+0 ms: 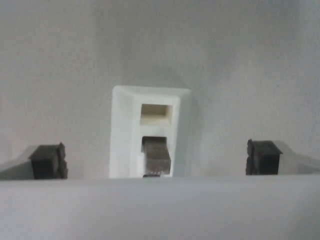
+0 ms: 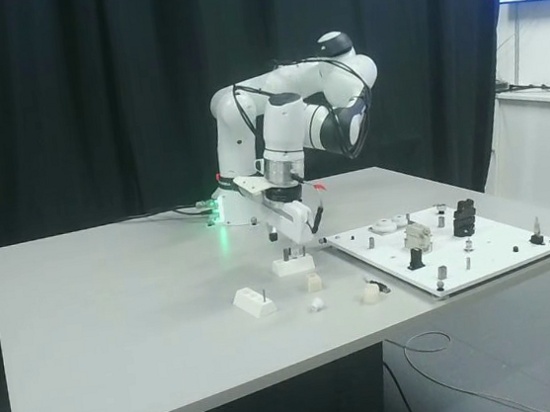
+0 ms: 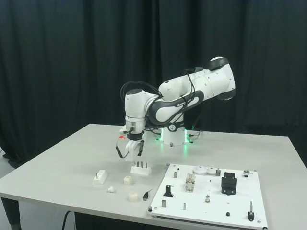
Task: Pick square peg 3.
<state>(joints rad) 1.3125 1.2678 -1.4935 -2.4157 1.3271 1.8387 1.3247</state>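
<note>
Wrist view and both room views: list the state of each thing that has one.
Gripper: open, fingers either side of the holder, holding nothing.
Small grey square peg: upright in its slot, not gripped.
White block holder: on the grey table; other slot empty.
Green base light: on.

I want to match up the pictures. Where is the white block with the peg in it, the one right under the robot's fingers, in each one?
Wrist view: the white holder block sits between the two black fingers, a grey peg in one slot.
First room view: the block lies below the gripper, near the table's middle.
Second room view: the block lies under the gripper, beside the white board.
Shared landmark: the gripper above it.
</note>
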